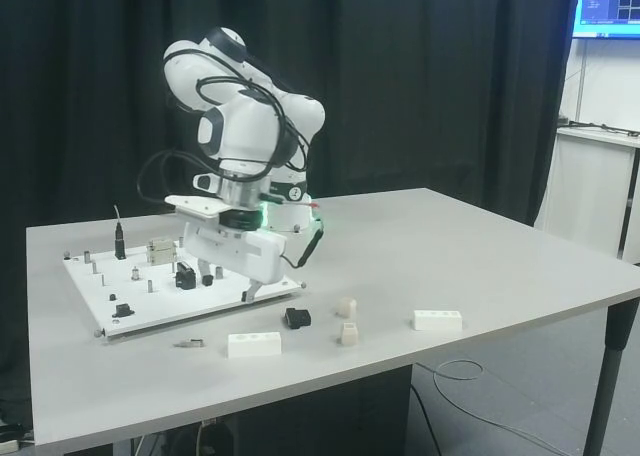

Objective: Remove bolt 4.

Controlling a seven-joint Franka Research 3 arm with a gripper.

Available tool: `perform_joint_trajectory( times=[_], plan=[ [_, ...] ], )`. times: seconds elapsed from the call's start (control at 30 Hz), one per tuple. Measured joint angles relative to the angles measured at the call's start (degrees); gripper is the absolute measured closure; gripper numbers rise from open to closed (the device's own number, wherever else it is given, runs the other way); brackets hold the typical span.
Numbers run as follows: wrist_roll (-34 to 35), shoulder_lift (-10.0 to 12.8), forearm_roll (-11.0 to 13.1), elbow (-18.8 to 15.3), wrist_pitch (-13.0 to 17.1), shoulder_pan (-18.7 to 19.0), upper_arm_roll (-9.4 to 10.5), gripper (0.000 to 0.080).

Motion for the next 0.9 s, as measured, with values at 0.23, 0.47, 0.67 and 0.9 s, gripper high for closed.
perform_joint_trajectory(
  times=[0.23, 0.47, 0.67, 0.9],
  plan=[
    [1.61, 0.07, 1.43, -2.15, -3.08, -0.89, 2.35, 0.0003],
    [5.38, 0.25, 1.55, -6.24, -5.92, -2.65, 5.35, 0.0003],
    [8.41, 0.97, 1.55, -10.51, -7.4, -4.54, 7.39, 0.0003],
    [11.45, 2.61, 1.55, -15.55, -7.78, -6.9, 8.66, 0.0003]
  ],
)
